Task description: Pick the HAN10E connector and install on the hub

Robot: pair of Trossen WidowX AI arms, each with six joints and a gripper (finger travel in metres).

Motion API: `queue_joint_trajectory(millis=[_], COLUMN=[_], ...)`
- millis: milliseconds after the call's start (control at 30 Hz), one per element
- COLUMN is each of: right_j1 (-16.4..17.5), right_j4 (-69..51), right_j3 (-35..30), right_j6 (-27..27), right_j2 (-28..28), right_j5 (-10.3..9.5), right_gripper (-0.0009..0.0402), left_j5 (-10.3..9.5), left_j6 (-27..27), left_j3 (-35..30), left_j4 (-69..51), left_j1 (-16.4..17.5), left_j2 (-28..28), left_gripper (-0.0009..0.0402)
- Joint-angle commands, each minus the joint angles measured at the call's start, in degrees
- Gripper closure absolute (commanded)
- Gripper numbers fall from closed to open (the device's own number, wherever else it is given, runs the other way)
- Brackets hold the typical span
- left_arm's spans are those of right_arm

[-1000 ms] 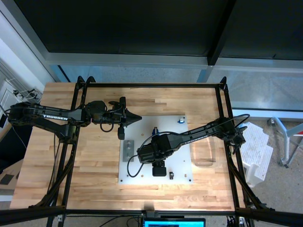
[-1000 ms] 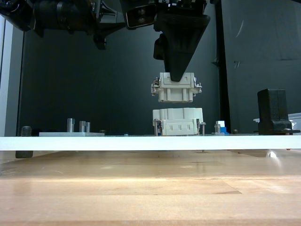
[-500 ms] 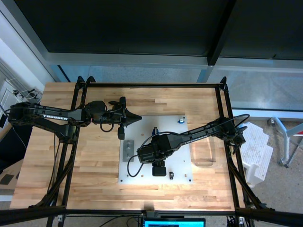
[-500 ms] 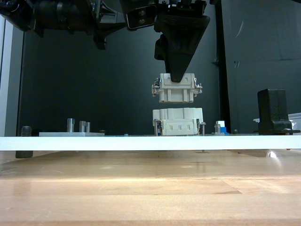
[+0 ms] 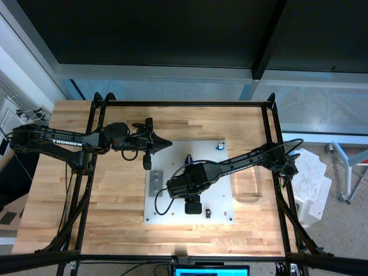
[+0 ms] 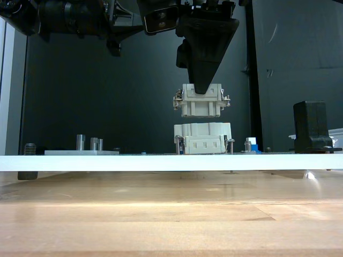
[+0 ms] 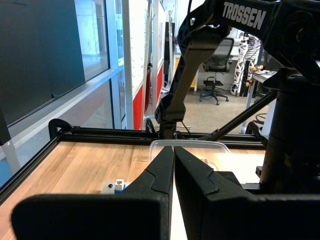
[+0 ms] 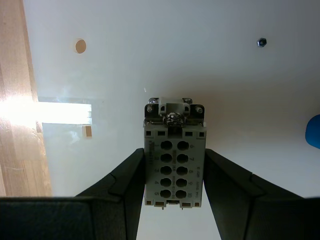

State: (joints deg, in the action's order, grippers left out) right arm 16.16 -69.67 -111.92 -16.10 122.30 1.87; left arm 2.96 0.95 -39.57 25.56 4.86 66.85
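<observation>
The HAN10E connector [image 6: 201,100], a small beige block with silvery end clips, hangs level just above the beige socket [image 6: 202,138] on the hub [image 6: 161,162]; a narrow gap separates them. My right gripper [image 6: 201,85] is shut on the connector from above. In the right wrist view the connector [image 8: 174,160] shows its pin holes between the two fingers [image 8: 122,187], over the white plate [image 8: 240,75]. From above, the right gripper [image 5: 193,202] covers the connector. My left gripper [image 5: 165,144] hovers shut and holding nothing beyond the hub's [image 5: 221,172] far left corner.
A flat grey block [image 5: 155,183] lies on the plate's left side and a blue part [image 5: 220,146] at its far right corner. A black block [image 6: 311,126] stands right of the socket, short metal posts [image 6: 88,143] to the left. A clear tray [image 5: 248,187] sits right of the hub.
</observation>
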Motion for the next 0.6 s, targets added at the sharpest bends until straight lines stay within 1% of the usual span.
queue_joint_trajectory(millis=[33,133,400,500,600], right_j1=[0.00,0.00,0.13,0.22,0.26], right_j4=[0.04,0.02,-0.04,-0.35,-0.48], right_j3=[0.02,0.02,0.02,0.02,0.02], right_j6=[0.02,-0.09,-0.13,-0.66,-1.49], right_j2=[-0.07,-0.07,-0.39,-0.74,-0.83], right_j5=[-0.15,-0.44,-0.39,-0.33,0.02], right_gripper=[0.0241,0.0202,0.0101,0.0079,0.0070], left_j5=[0.00,0.00,0.00,0.00,0.00], left_j6=[-0.02,-0.02,-0.02,-0.02,-0.02], left_j3=[-0.02,-0.02,-0.02,-0.02,-0.02], left_j4=[0.00,0.02,0.00,0.00,0.00], left_j1=[0.02,0.02,0.00,0.00,0.00], left_j2=[0.00,0.00,0.00,0.00,0.00], left_gripper=[0.0393,0.0393,0.0393,0.0393,0.0393])
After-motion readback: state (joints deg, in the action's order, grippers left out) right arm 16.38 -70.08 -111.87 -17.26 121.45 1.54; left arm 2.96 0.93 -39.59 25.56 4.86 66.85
